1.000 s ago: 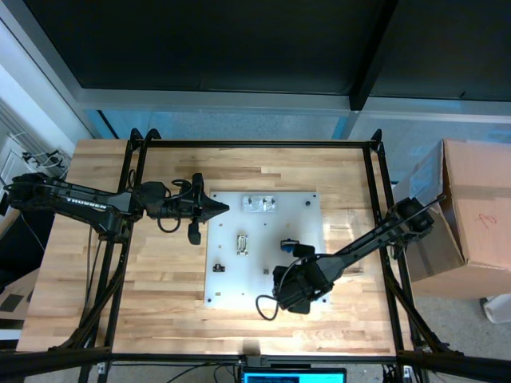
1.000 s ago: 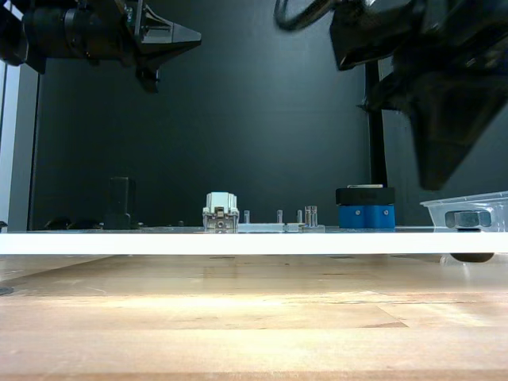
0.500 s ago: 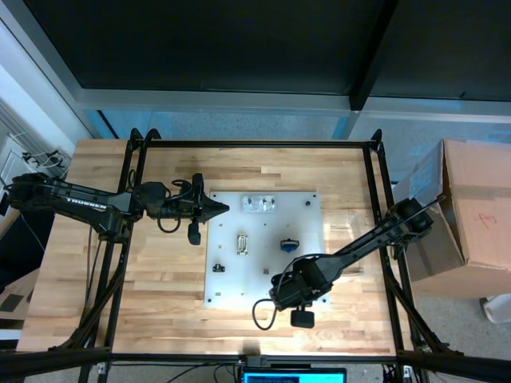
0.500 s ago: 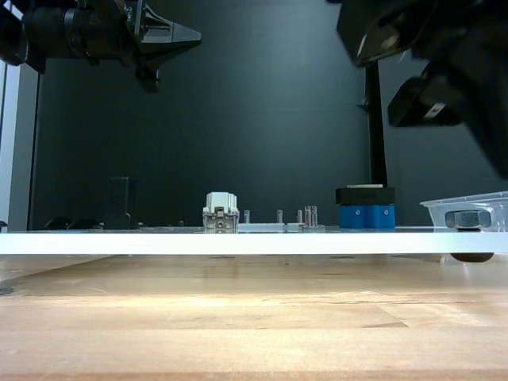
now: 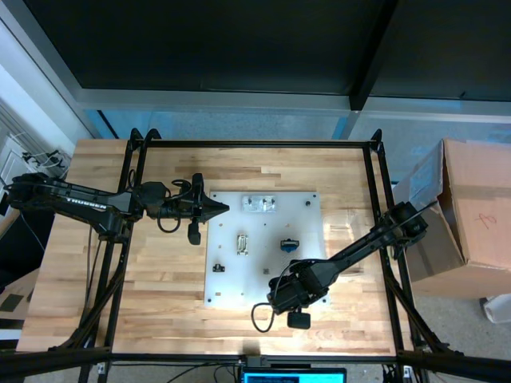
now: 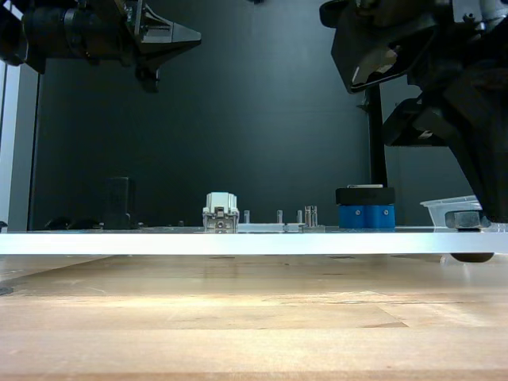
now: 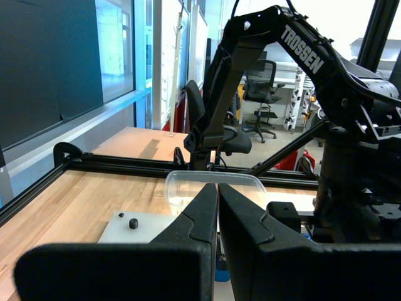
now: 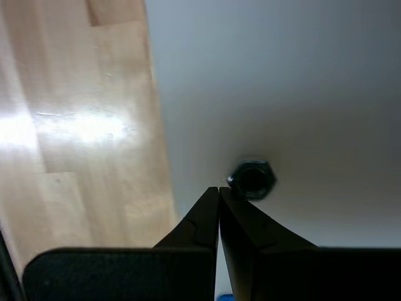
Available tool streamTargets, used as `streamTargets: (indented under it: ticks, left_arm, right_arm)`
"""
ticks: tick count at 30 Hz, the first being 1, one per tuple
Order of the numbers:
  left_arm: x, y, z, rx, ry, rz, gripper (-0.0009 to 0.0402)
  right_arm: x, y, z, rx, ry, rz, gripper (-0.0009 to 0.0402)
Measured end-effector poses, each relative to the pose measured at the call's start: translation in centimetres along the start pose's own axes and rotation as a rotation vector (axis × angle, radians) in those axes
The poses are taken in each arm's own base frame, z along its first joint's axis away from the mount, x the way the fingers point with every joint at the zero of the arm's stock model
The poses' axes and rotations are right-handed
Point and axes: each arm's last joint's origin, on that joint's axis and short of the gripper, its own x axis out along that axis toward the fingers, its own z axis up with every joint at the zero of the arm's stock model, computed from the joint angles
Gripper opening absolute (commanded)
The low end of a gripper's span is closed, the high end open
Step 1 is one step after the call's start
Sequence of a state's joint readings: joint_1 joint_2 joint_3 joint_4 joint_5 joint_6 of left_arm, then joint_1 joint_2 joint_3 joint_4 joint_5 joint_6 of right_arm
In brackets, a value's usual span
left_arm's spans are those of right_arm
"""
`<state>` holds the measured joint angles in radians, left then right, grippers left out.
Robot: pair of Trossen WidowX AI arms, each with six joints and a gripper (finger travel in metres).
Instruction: Unfasten the M12 nut and place it in the container
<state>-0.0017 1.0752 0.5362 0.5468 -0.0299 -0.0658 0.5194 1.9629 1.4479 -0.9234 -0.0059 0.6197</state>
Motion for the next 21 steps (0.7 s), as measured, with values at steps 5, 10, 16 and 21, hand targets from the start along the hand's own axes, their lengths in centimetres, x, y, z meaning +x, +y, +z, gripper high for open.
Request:
streamTargets:
  ticks: [5,10,16,21]
  left_arm:
    - [0.0,0.0,0.0,0.000,0.000,0.000,0.0000]
    - [0.0,0.0,0.0,0.000,0.000,0.000,0.0000]
    - [0.0,0.0,0.0,0.000,0.000,0.000,0.0000]
    - [0.0,0.0,0.0,0.000,0.000,0.000,0.0000]
  right_arm:
    - [-1.5,-1.3,-0.5,0.018,-0.048,-0.253,0.0000]
    - [-2.2,-1.2,-0.7,0.037,-0.047,-0.252,0.0000]
    - [-2.3,-0.8,-0.7,0.054,0.027,-0.105,0.0000]
    - [-2.2,-0.1,-0.6,0.002,0.063,0.038,0.0000]
